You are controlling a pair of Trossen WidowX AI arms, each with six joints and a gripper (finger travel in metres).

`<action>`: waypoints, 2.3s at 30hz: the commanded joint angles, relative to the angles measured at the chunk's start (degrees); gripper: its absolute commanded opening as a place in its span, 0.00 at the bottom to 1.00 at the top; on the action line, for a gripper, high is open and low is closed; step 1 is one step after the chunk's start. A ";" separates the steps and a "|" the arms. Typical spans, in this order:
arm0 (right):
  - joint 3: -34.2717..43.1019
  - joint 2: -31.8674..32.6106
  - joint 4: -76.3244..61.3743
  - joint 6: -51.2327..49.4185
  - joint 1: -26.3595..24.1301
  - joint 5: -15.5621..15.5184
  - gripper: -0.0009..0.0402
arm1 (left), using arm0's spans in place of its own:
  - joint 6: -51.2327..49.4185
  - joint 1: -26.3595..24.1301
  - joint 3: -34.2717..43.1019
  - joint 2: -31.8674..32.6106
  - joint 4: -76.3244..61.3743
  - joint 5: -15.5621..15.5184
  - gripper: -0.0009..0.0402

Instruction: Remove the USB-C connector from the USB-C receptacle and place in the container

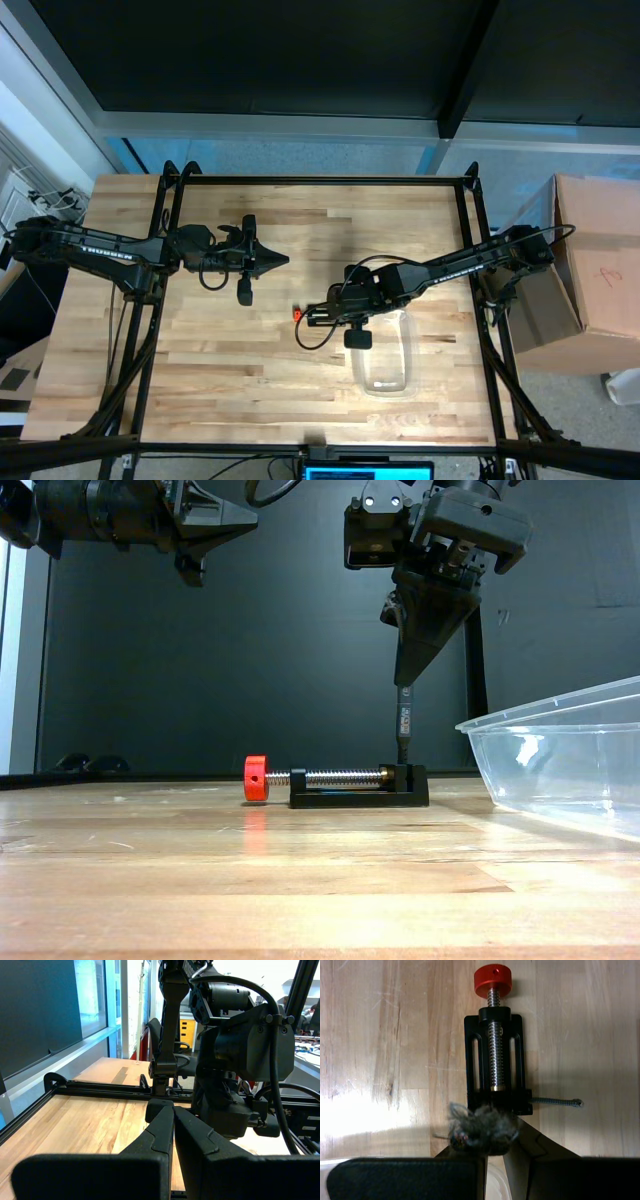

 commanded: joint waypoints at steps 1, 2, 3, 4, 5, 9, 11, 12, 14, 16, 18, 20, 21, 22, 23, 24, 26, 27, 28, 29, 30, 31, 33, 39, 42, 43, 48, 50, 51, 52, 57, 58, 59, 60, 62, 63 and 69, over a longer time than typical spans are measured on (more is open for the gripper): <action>1.68 -0.74 -1.79 -0.09 0.02 0.09 0.02 | 0.00 0.00 0.00 0.02 0.00 0.02 0.02; 2.25 -0.76 -2.34 -0.15 0.02 0.07 0.02 | 0.00 0.00 0.00 0.02 0.00 0.02 0.02; 2.80 -0.96 -2.75 -0.26 0.02 0.07 0.02 | 0.00 0.02 0.00 0.02 0.00 0.02 0.02; 3.37 -1.27 -3.21 -0.42 0.02 0.07 0.02 | 0.00 0.02 0.00 0.02 0.00 0.02 0.02; 3.87 -1.51 -3.52 -0.52 0.02 0.04 0.02 | 0.00 0.00 0.00 0.02 0.00 0.02 0.02; 5.55 -2.38 -5.33 -0.66 0.00 0.04 0.02 | 0.00 0.00 0.00 0.02 -0.02 0.02 0.02; 6.36 -2.69 -6.47 -0.70 0.00 0.04 0.02 | 0.00 0.00 0.00 0.02 0.00 0.02 0.02; 6.73 -2.82 -6.97 -0.98 0.00 0.04 0.02 | 0.00 0.00 0.00 0.02 0.02 0.02 0.02; 7.13 -2.93 -7.32 -1.11 -0.02 0.02 0.02 | 0.00 0.02 0.00 0.02 -0.02 0.02 0.02; 6.93 -3.21 -7.52 -1.55 -0.02 -0.07 0.02 | 0.00 0.02 0.00 0.02 -0.02 0.02 0.02; 6.71 -3.56 -8.85 -1.60 -0.02 -0.07 0.02 | 0.00 0.00 0.00 0.02 0.00 0.02 0.02; 6.43 -4.20 -10.40 -1.68 -0.33 -0.07 0.02 | 0.00 0.00 0.00 0.02 0.02 0.02 0.02; 6.27 -4.70 -11.13 -1.70 -0.55 -0.04 0.02 | 0.00 0.02 0.00 0.02 0.00 0.02 0.02; 5.92 -5.31 -11.54 -1.70 -0.83 -0.07 0.02 | 0.00 0.02 0.00 0.02 -0.02 0.02 0.02; 5.35 -6.08 -11.65 -1.75 -1.16 -0.07 0.02 | 0.00 0.00 0.00 0.02 -0.04 0.02 0.02; 4.68 -6.95 -11.65 -1.84 -1.51 -0.07 0.02 | 0.00 0.00 0.00 0.02 -0.04 0.02 0.02; 3.13 -8.94 -11.78 -2.05 -2.47 -0.04 0.02 | 0.00 0.02 0.00 0.02 0.04 0.02 0.02; 2.36 -9.97 -11.78 -2.10 -3.04 -0.04 0.02 | 0.00 0.00 0.00 0.02 0.07 0.02 0.02; 1.55 -11.04 -11.76 -2.10 -3.69 -0.02 0.02 | 0.00 0.02 0.00 0.02 0.04 0.02 0.02; 0.70 -12.02 -11.78 -2.10 -4.37 -0.02 0.02 | 0.00 0.02 0.00 0.02 -0.02 0.02 0.02; -0.24 -13.14 -11.78 -2.12 -5.07 -0.02 0.02 | 0.00 0.00 0.00 0.02 -0.07 0.02 0.02; -1.18 -14.23 -11.78 -2.16 -5.77 0.00 0.02 | 0.00 0.02 0.00 0.02 -0.09 0.02 0.02; -3.26 -16.39 -11.78 -2.36 -7.26 -0.02 0.02 | 0.00 0.00 0.00 0.02 0.04 0.02 0.02; -9.90 -22.56 -11.85 -2.86 -12.09 -0.02 0.02 | 0.00 0.00 0.00 0.02 -0.09 0.02 0.02; -13.31 -25.51 -11.85 -2.91 -14.03 0.00 0.02 | 0.00 0.00 0.00 0.02 0.04 0.02 0.02; -14.32 -26.34 -11.89 -2.86 -14.64 -0.02 0.02 | 0.00 0.02 0.00 0.02 0.02 0.02 0.02; -18.23 -29.92 -13.42 -2.73 -16.94 0.00 0.02 | 0.00 0.00 0.00 0.02 0.00 0.02 0.02; -18.73 -30.80 -15.15 -2.69 -17.66 0.04 0.02 | 0.00 0.02 0.00 0.02 0.02 0.02 0.02; -18.88 -31.10 -15.76 -2.71 -17.92 0.07 0.02 | 0.00 0.00 0.00 0.02 0.00 0.02 0.02; -19.02 -31.56 -16.02 -2.75 -18.08 0.07 0.02 | 0.00 0.02 0.00 0.02 0.00 0.02 0.02; -20.61 -34.38 -17.00 -2.49 -18.32 0.07 0.02 | 0.00 0.00 0.00 0.02 0.02 0.02 0.02; -21.14 -34.99 -17.46 -2.29 -18.34 0.07 0.02 | 0.00 0.02 0.00 0.02 0.00 0.02 0.02; -21.70 -35.69 -17.84 -1.99 -18.43 0.11 0.02 | 0.00 0.02 0.00 0.02 0.00 0.02 0.02; -22.29 -36.41 -18.14 -1.51 -18.43 0.15 0.02 | 0.00 0.02 0.00 0.02 0.00 0.02 0.02; -23.17 -37.70 -19.21 -0.94 -18.51 0.28 0.02 | 0.00 0.02 0.00 0.02 0.00 0.02 0.02; -23.54 -38.40 -19.78 -0.76 -18.53 0.31 0.02 | 0.00 0.02 0.00 0.02 0.00 0.02 0.02; -26.01 -42.53 -22.82 1.99 -18.53 1.16 0.02 | 0.00 0.02 0.00 0.02 -0.02 0.02 0.02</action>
